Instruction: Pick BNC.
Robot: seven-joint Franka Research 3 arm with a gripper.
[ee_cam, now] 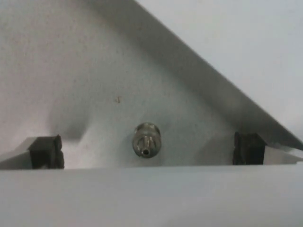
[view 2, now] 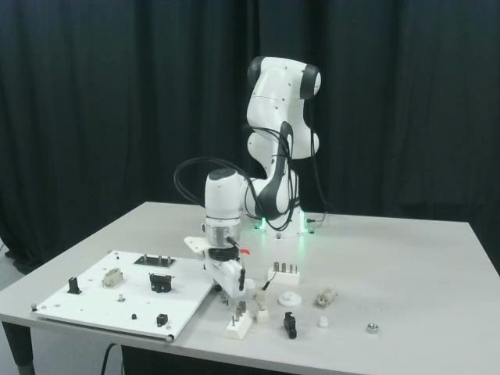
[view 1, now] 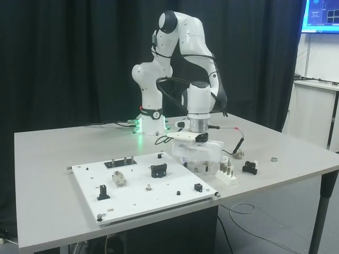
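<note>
With the approach done and the grasp pending, the open claw (ee_cam: pixel 147 151) straddles the untouched small grey metal BNC connector (ee_cam: pixel 146 140) on the grey counter (ee_cam: pixel 71 71).

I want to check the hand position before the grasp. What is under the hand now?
Under the open hand stands the small round metal BNC connector, between the black fingertips. Its base is not visible.

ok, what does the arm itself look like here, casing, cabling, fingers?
White rounded casing on the arm with black joint bands, black cables looping along the forearm, and a green light at its base. The gripper has two black fingers; the camera mount under the wrist is white.
</note>
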